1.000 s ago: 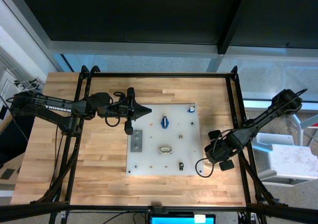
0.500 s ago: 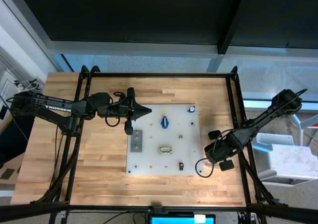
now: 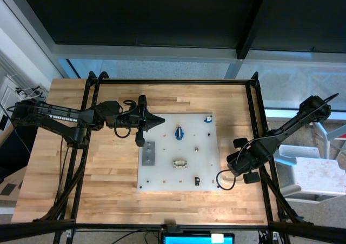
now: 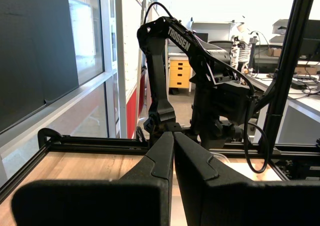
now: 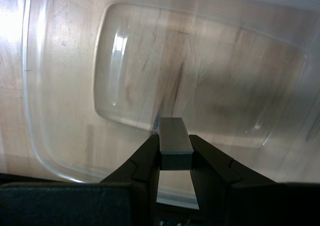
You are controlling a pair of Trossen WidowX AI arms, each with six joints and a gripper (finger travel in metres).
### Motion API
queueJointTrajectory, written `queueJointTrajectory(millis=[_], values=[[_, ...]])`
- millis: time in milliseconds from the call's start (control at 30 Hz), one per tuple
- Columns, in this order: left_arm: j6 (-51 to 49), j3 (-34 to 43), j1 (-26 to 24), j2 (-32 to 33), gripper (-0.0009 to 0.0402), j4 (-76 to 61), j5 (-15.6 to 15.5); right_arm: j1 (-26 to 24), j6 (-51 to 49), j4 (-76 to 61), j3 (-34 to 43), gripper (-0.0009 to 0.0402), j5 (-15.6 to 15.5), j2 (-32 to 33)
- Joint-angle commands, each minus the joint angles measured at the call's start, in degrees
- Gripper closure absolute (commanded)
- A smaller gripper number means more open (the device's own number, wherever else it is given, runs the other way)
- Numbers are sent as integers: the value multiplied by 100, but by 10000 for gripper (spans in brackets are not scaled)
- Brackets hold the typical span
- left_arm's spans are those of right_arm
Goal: Pick the 16mm bar and place in it's hole on the taskboard
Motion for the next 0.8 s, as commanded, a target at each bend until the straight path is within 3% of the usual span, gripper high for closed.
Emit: queueJointTrajectory(millis=[33, 267, 800], values=[[2, 2, 0, 2, 393, 2, 0, 0, 57, -17, 35, 394, -96, -24], [2, 2, 2, 2, 393, 0, 0, -55, 48, -13, 50, 393, -96, -37], [2, 2, 0, 2, 393, 0, 0, -1075, -466, -122, 258, 393, -192, -92]])
